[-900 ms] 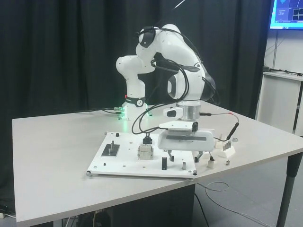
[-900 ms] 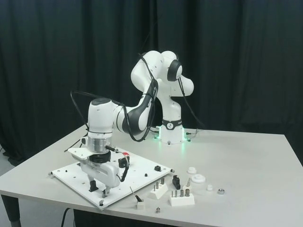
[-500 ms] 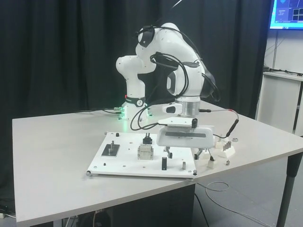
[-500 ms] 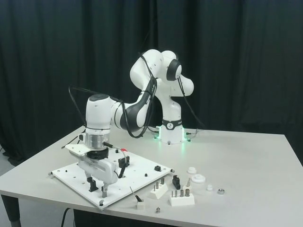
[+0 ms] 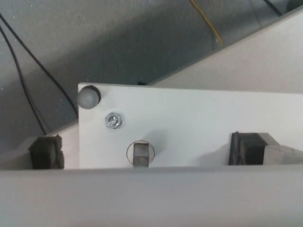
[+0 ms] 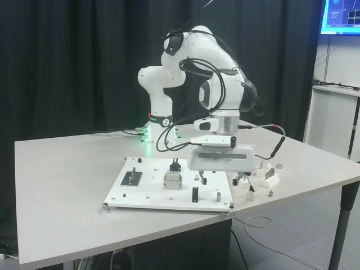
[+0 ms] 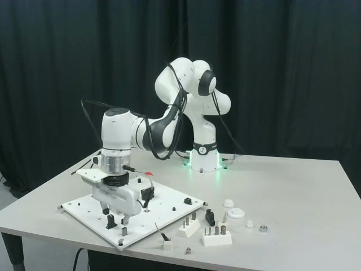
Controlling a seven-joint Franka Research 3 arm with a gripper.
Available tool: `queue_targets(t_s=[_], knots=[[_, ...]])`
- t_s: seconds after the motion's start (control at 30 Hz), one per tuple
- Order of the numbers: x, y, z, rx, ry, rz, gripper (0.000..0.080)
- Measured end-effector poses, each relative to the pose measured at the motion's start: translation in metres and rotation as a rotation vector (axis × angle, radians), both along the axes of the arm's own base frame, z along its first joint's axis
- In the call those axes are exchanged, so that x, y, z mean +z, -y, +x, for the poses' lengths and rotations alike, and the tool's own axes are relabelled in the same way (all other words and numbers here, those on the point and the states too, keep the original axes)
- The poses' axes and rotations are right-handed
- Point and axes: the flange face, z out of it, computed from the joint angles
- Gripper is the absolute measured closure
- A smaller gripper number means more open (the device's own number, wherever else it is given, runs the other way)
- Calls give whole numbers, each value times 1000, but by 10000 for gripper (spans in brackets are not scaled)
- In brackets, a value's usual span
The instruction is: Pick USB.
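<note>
White fingers wide apart, empty, above white board.

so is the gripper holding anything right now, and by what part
Nothing is held. The gripper hangs open above the white board, and its two fingers stand wide apart with only the board showing between them.

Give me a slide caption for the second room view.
White Franka arm's end effector hovering over the white board on a grey table.
</note>
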Motion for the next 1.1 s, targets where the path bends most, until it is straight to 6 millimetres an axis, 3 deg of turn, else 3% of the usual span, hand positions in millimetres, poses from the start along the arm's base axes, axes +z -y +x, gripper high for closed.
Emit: queue_targets(t_s=[1.1], knots=[[24, -13, 7, 211, -46, 9, 3]])
